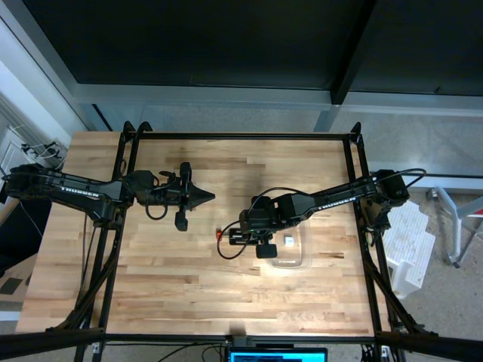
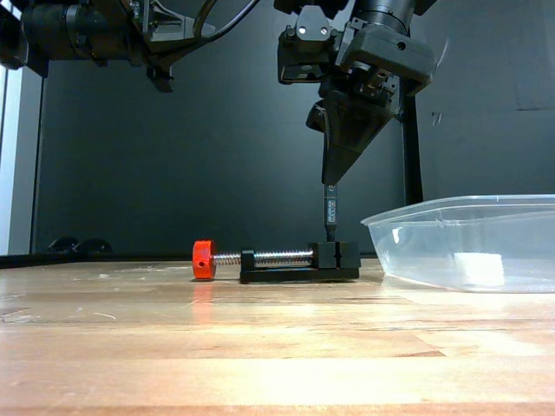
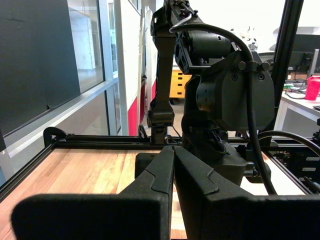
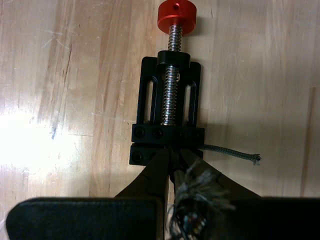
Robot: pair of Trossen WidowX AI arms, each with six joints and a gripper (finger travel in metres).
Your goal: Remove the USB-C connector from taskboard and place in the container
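gripping the plug (image 2: 330,212) upright with the clenched right gripper (image 2: 330,178), at the black vise (image 2: 340,258) just beside the clear tray (image 2: 416,218); hanging the left gripper (image 1: 205,197), pinched closed, above the table (image 1: 151,290).

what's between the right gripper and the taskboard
In the low view, only the USB-C connector: it stands upright, pinched above by the right gripper and meeting the taskboard below. The left gripper hangs shut, off to the left.

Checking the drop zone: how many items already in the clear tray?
1: a small white cube in the container; the right arm may hide part from above. Right gripper grips the USB-C connector, upright in the taskboard; left gripper shut, above the table's left.
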